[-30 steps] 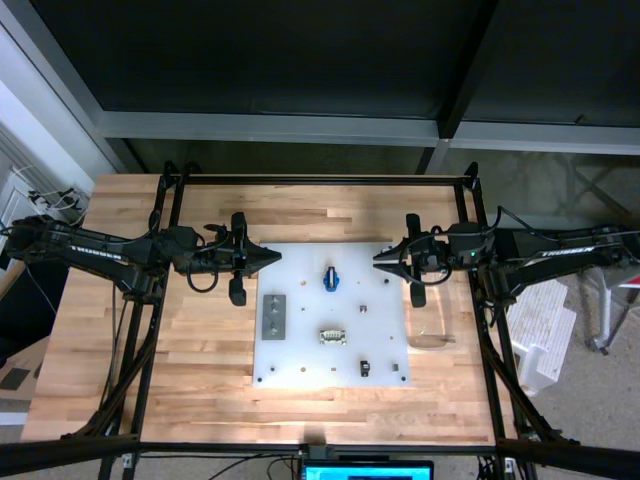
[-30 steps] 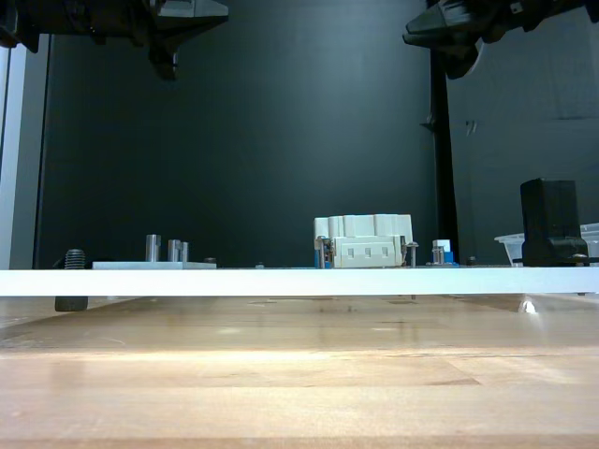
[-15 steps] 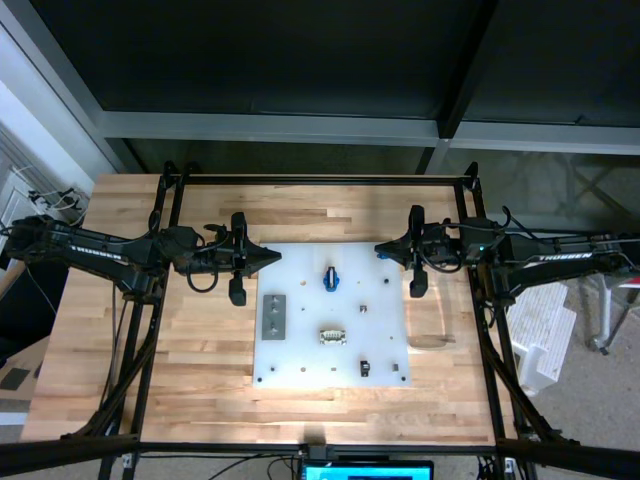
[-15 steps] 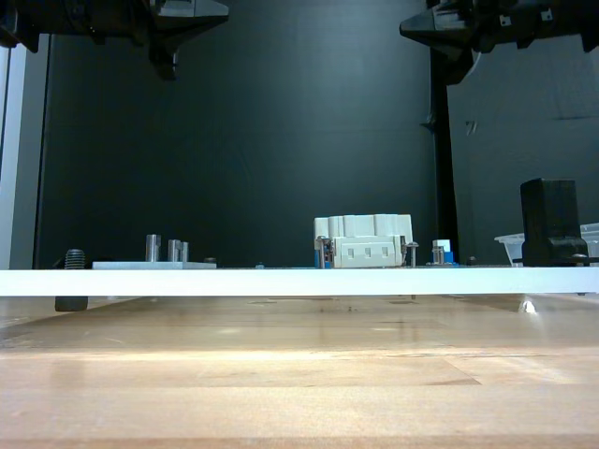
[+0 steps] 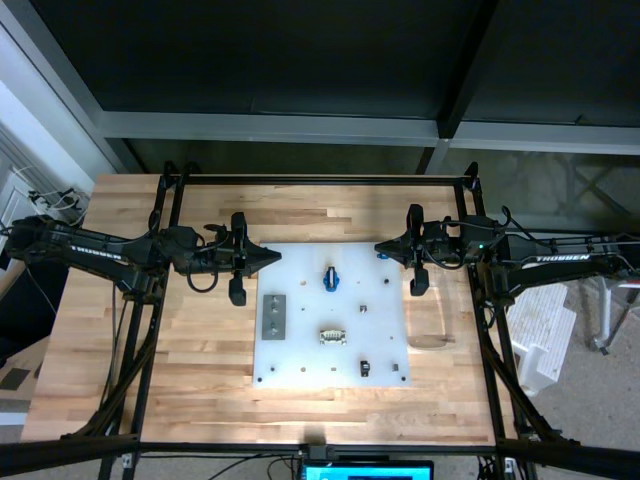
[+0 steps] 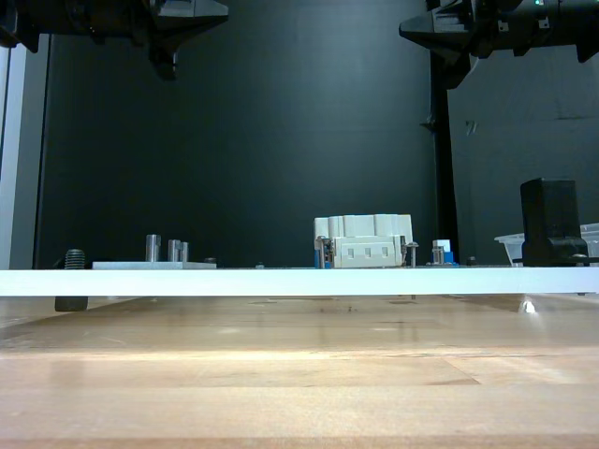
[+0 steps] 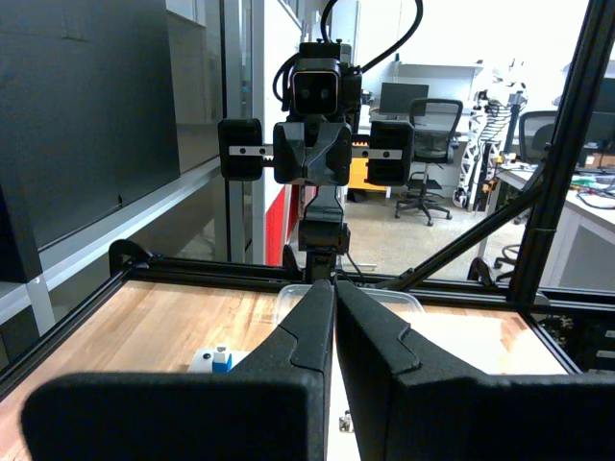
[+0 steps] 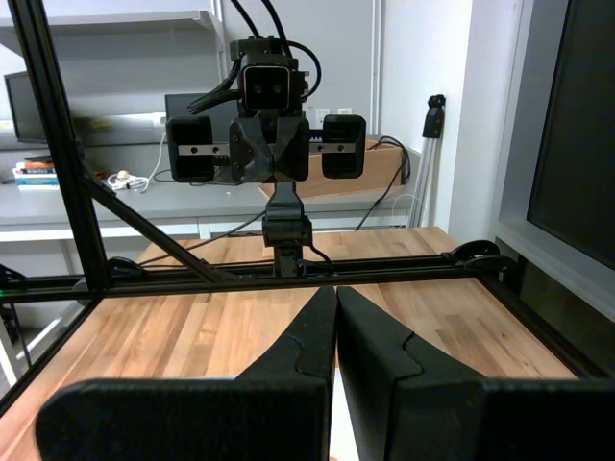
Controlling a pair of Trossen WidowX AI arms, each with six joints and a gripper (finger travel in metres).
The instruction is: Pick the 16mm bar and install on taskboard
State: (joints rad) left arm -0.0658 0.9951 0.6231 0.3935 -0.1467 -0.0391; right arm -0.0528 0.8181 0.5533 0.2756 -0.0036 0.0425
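High view: the right gripper (image 5: 380, 249), clenched and empty, has edged up-frame above the taskboard (image 5: 300, 355) at its upper right. The left gripper (image 5: 274, 257), also clenched and empty, stays at its upper left. Where the 16mm bar lies cannot be told, so pickup remains ahead.

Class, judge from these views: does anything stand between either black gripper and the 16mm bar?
The 16mm bar cannot be made out, so that cannot be settled. The left gripper and right gripper hang shut, high above the white task board's far end, clear of its parts.
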